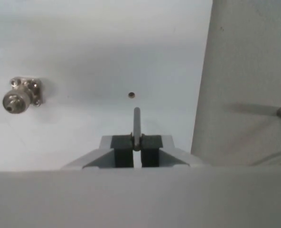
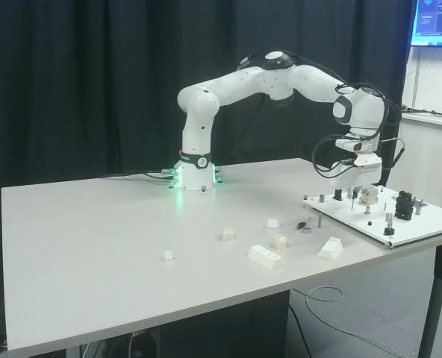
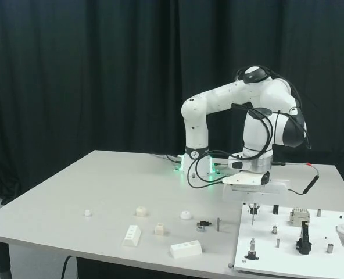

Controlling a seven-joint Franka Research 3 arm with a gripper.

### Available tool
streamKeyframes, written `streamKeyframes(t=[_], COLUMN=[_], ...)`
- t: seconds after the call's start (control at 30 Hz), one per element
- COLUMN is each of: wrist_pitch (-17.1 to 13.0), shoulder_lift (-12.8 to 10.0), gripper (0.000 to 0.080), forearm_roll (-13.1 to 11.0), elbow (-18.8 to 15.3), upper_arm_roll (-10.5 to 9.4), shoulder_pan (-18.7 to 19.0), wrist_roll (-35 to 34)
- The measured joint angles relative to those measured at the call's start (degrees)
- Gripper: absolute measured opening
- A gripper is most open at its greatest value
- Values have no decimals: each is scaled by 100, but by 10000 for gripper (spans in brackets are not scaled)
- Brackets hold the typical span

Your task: Place round peg 1.

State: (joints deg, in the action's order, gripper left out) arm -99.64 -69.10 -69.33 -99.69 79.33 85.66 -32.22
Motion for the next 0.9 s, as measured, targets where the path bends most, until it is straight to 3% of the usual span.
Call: streamKeyframes(t=[0.57,0.9], wrist_pitch=[0,-2], shoulder_lift=[0,0], gripper=[32,32], forearm_roll=[121,525], elbow=[0,-14], upper_arm_roll=[110,283], shoulder_pan=[-19,-103], wrist_roll=[0,72])
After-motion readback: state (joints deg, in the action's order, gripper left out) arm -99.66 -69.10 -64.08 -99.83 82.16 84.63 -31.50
